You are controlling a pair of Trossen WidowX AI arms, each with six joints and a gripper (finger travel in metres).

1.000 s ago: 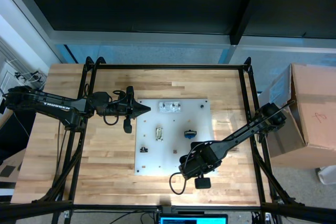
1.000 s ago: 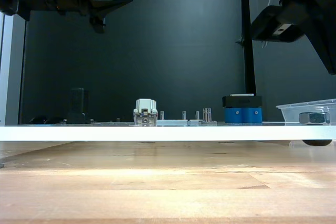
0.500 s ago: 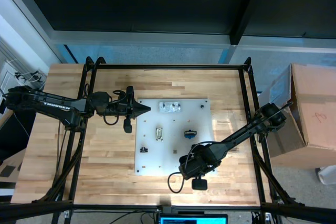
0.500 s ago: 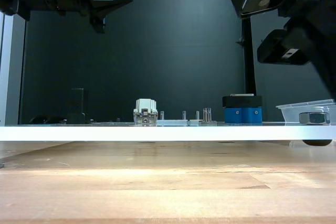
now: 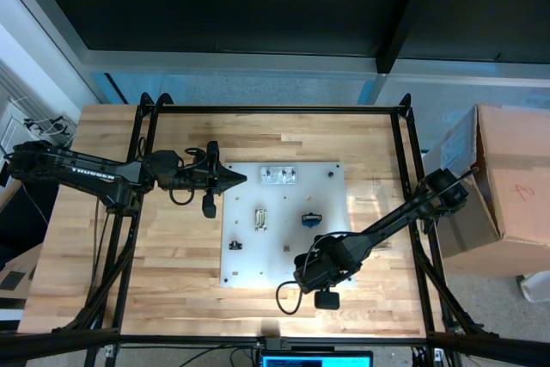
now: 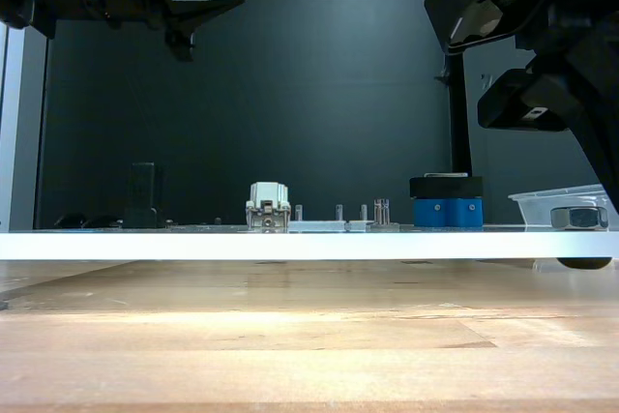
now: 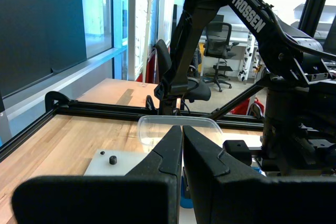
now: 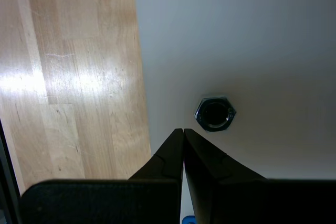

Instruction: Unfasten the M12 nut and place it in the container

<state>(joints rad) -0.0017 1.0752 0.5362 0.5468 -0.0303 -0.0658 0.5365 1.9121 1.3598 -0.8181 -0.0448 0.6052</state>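
L gripper [image 5: 241, 179] closed, raised at left | R gripper [image 8: 183, 131] closed, aimed down, near-right

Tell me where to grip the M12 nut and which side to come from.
Grip the M12 nut across two opposite flats, straight down from above: it lies flat on the white board, hexagon facing up, seemingly on its stud. The right gripper hangs shut above it and must open first. The left gripper, shut, hangs by the board's left edge.

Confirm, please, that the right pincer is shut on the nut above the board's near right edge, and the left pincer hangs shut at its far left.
No: the right pincer is shut but empty; the right wrist view shows the nut on the board, apart from it. The left pincer is as said.
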